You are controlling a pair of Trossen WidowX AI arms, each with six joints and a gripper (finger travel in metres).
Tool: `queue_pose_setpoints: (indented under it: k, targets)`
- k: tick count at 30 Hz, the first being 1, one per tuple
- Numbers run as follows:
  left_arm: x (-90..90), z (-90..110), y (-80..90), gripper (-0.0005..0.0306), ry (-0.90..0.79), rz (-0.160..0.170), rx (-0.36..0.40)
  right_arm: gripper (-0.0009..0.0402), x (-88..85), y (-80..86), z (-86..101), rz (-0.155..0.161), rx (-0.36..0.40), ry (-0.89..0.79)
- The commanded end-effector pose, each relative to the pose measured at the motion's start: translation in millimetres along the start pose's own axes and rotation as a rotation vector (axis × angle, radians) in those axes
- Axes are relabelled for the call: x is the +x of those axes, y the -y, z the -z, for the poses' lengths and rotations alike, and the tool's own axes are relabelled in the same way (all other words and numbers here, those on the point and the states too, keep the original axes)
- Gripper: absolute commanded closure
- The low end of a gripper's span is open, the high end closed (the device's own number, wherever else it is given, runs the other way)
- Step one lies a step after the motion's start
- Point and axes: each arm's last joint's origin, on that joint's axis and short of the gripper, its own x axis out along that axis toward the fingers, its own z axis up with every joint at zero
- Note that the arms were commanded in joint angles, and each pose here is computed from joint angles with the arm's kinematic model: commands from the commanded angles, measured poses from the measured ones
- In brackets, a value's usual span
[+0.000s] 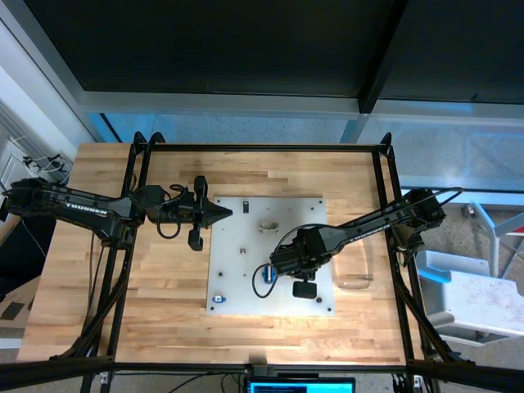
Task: Pick the 16mm cylinder and place it in the taskboard
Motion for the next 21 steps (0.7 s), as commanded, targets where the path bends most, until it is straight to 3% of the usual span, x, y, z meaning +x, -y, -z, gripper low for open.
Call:
queue_pose_setpoints:
  k: [1, 21]
  targets:
    - [0.1, -0.1, -0.1, 0.03, 0.0, 0.0, 0.0, 0.037, 4.7, -1.8, -2.5, -0.001, -0.001, 0.002]
    - [0.1, -0.1, 0.0, 0.03, 0.0, 0.0, 0.0, 0.037, 11.2, -7.3, -7.8, -0.017, 0.02, 0.034]
